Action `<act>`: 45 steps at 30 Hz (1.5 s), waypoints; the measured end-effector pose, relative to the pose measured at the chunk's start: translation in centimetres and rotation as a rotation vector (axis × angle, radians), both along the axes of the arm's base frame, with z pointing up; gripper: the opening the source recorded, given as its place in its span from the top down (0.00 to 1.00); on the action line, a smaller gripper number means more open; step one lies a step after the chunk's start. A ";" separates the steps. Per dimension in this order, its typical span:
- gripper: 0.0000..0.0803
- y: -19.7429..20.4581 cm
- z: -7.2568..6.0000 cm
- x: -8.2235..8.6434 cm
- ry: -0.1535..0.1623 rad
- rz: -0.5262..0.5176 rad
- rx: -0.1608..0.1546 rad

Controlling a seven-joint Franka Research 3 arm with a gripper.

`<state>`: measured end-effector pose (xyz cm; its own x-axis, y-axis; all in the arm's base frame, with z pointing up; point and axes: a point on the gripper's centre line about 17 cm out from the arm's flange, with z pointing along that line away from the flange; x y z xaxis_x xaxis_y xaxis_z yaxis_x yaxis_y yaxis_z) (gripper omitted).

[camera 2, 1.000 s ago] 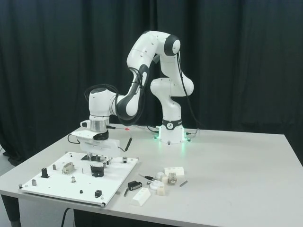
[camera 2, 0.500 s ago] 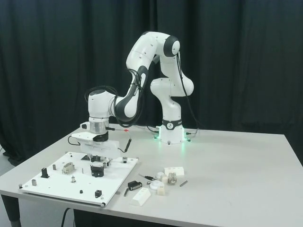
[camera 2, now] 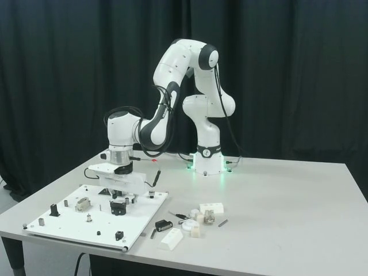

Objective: Remove round peg 4.

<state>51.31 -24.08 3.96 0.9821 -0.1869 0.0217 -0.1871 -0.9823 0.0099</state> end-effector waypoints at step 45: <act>0.81 0.6 -0.7 -0.4 0.000 -0.029 0.026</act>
